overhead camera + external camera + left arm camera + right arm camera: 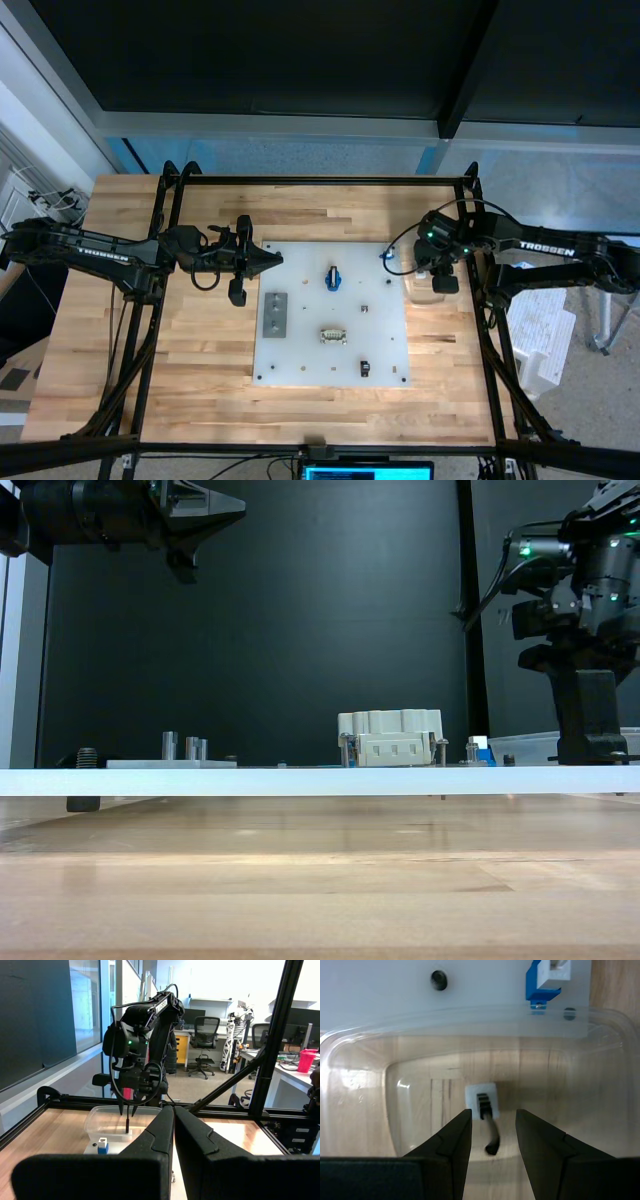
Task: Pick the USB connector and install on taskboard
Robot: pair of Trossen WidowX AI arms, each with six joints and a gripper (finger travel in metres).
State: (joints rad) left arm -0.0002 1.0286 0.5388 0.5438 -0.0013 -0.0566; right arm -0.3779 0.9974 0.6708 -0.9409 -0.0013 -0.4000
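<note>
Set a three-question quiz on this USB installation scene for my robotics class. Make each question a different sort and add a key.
1. True or false: the right gripper is open above the clear tray.
2. Where does the USB connector lie? A) in the clear tray B) on the grey block C) in the silver socket
3. Fill in: the left gripper hovers high by the left edge of the taskboard, its fingers ____.
Key: 1 true; 2 A; 3 shut.
</note>
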